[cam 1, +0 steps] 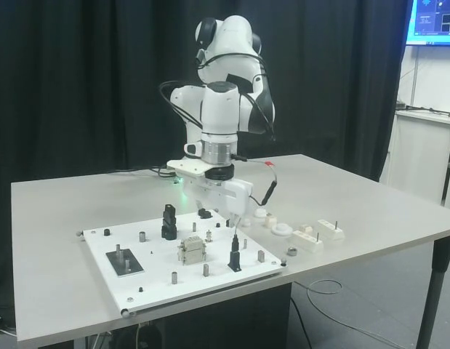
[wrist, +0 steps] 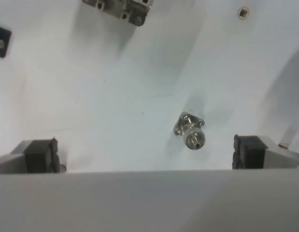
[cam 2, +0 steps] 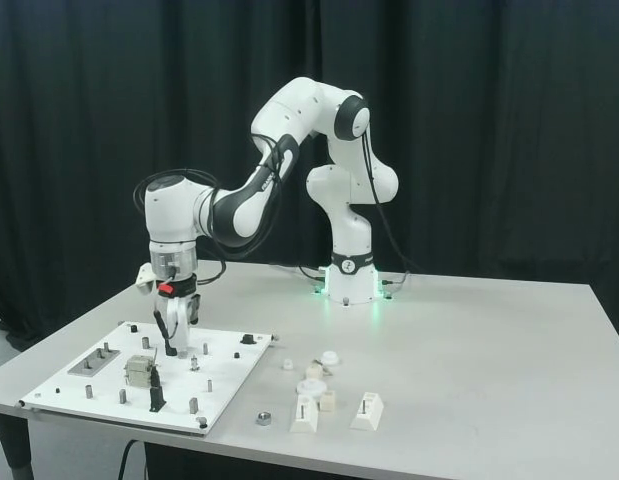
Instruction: Pick BNC.
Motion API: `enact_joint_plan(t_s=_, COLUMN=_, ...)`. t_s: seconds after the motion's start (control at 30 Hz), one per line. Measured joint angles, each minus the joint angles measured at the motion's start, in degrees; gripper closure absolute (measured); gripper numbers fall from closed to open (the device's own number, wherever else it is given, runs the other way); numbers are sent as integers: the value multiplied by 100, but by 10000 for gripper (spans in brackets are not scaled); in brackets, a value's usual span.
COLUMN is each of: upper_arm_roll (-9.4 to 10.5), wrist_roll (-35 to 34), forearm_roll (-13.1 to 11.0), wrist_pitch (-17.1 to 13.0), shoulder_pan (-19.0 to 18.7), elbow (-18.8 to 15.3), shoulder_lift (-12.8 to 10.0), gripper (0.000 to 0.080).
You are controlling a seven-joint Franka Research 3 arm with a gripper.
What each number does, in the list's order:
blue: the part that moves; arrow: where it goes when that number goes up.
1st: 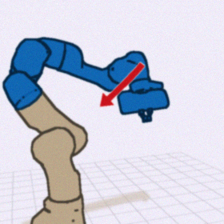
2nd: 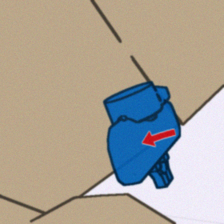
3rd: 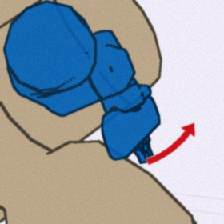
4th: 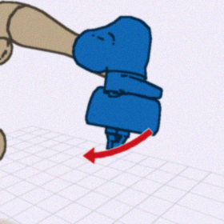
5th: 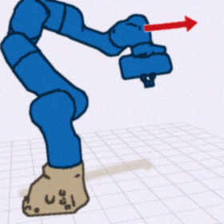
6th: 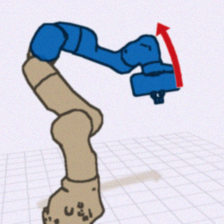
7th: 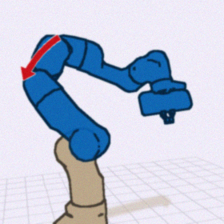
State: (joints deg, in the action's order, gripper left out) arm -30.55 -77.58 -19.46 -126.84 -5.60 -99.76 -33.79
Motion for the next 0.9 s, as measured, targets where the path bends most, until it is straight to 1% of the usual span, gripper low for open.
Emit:
enact_joint_plan(t_s=0.5, upper_arm_roll=-1, wrist_roll=0, forearm_roll=3, wrist_pitch=116, shoulder_pan=26, elbow=83, shoulder_lift=0, gripper=3)
enact_joint_plan(t_s=0.9, upper_arm_roll=-1, wrist_roll=-5, forearm_roll=3, wrist_pitch=140, shoulder_pan=37, elbow=108, shoulder_lift=0, gripper=3)
